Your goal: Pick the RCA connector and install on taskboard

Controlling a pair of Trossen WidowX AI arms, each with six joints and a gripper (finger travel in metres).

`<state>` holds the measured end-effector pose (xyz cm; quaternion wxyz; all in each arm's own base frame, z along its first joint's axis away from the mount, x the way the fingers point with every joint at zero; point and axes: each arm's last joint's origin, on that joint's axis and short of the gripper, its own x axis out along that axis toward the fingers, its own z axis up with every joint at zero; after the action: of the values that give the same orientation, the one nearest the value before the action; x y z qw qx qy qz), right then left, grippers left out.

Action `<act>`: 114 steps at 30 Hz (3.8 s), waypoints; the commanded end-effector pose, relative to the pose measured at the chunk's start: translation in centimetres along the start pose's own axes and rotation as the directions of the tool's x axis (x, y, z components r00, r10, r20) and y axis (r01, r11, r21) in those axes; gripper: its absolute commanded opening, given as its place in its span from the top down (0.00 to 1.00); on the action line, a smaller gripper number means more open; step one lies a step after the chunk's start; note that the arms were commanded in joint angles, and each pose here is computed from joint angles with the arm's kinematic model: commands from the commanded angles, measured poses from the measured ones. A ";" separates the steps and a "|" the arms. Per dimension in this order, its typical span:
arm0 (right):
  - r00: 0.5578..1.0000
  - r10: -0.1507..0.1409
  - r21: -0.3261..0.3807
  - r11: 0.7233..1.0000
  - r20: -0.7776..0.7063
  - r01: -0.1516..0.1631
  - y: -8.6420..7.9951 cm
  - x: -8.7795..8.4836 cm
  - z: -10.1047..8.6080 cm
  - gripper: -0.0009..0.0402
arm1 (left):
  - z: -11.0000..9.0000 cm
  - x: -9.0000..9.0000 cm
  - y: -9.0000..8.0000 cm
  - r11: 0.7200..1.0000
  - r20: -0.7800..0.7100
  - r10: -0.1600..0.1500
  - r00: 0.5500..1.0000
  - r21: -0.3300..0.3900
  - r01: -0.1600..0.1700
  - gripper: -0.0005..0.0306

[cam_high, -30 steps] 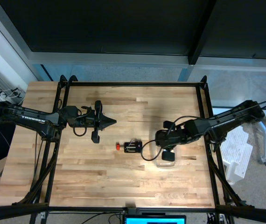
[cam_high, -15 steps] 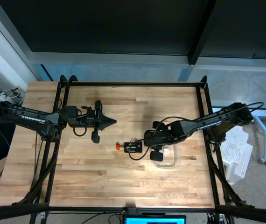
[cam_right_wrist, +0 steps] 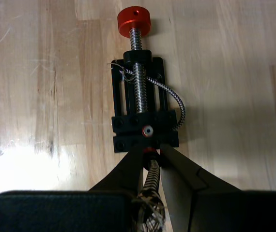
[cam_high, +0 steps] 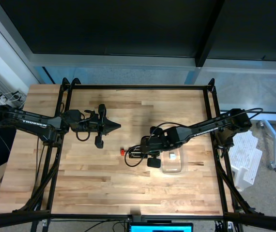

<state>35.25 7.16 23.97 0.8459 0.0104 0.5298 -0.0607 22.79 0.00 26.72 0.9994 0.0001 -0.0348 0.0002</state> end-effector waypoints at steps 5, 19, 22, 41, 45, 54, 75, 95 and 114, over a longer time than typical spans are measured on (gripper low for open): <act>1.000 -0.006 0.001 1.000 -0.002 0.006 0.0 1.0 0.9 0.97 | 0.0 0.0 0.0 1.000 0.000 0.000 1.000 0.000 0.000 0.98; 1.000 -0.013 -0.006 1.000 -0.023 0.013 -0.1 2.3 0.8 0.97 | 0.0 0.0 0.0 1.000 0.000 0.000 1.000 0.000 0.000 0.98; 1.000 -0.014 -0.006 1.000 -0.023 0.014 -0.1 2.3 0.8 0.98 | 0.0 0.0 0.0 1.000 0.000 0.000 1.000 0.000 0.000 0.98; 1.000 0.003 0.006 1.000 -0.025 -0.003 -0.1 2.9 0.4 0.98 | 0.0 0.0 0.0 1.000 0.000 0.000 1.000 0.000 0.000 0.98; 1.000 0.003 0.008 1.000 -0.023 -0.003 -0.1 2.9 0.4 0.97 | 0.0 0.0 0.0 1.000 0.000 0.000 1.000 0.000 0.000 0.98; 1.000 0.002 0.013 1.000 -0.022 -0.002 -0.3 3.7 -0.1 0.97 | 0.0 0.0 0.0 1.000 0.000 0.000 1.000 0.000 0.000 0.98; 0.999 -0.004 0.016 1.000 -0.036 0.005 -0.4 4.3 -0.1 0.90 | 0.0 0.0 0.0 1.000 0.000 0.000 1.000 0.000 0.000 0.98; 1.000 0.008 0.022 1.000 0.000 -0.008 -0.7 2.5 0.0 0.55 | 0.0 0.0 0.0 1.000 0.000 0.000 1.000 0.000 0.000 0.98; 1.000 0.020 -0.009 1.000 0.013 -0.020 -1.4 -1.9 -0.6 0.49 | 0.0 0.0 0.0 1.000 0.000 0.000 1.000 0.000 0.000 0.98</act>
<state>33.80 5.94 25.36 0.8503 0.0142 0.5236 -0.0514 22.79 0.00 26.72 0.9994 -0.0001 -0.0348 0.0002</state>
